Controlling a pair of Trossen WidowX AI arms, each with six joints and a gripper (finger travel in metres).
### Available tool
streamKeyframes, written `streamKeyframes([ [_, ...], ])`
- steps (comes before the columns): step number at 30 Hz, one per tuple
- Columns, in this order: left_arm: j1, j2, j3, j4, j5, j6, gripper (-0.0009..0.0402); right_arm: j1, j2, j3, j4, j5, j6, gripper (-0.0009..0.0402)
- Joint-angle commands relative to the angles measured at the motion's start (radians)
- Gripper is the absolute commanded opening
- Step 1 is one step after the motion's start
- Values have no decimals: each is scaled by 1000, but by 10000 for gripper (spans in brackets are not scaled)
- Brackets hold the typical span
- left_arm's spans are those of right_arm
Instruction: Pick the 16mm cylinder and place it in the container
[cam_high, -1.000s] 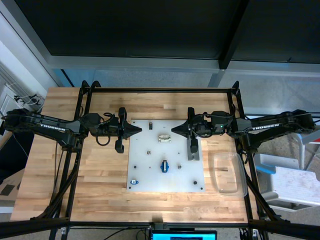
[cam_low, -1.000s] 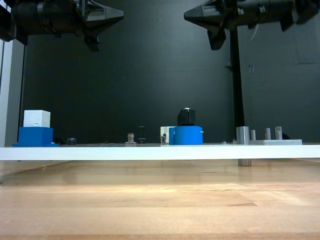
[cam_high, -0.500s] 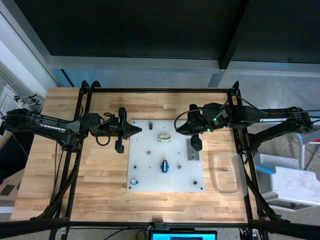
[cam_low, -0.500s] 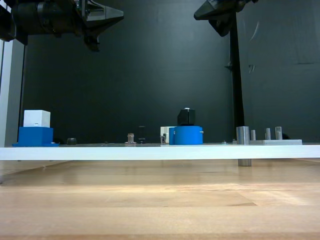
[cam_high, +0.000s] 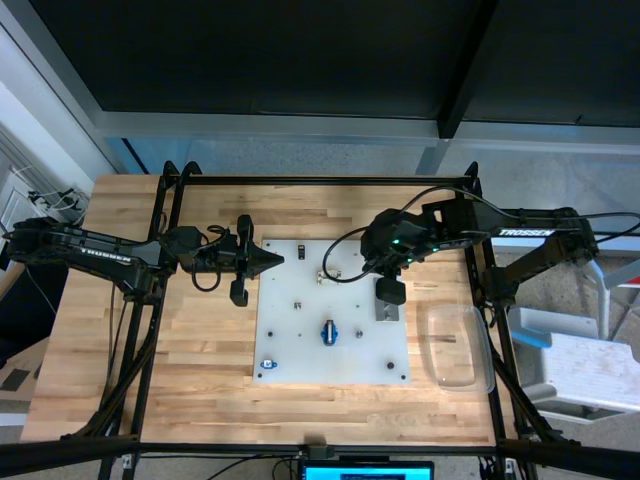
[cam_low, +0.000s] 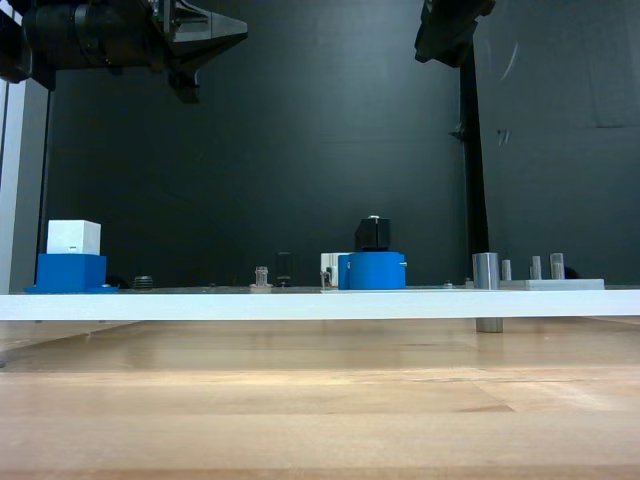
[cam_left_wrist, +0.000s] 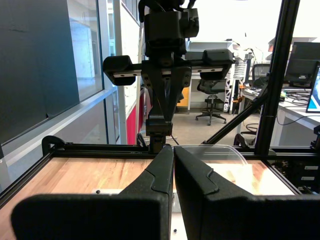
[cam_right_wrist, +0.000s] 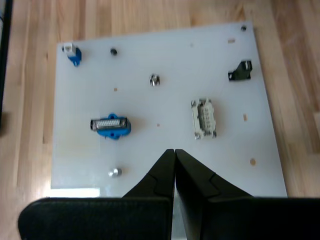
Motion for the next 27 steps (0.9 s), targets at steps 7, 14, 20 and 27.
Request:
streamKeyframes([
  [7,0,0,0,0,0,0,0,27,81,47,-133,0,10,0],
  [14,0,0,0,0,0,0,0,95,131,47,-180,3,20,0],
  [20,0,0,0,0,0,0,0,172,192,47,-181,7,19,0],
  [27,0,0,0,0,0,0,0,219,253,47,-175,53,57,2],
])
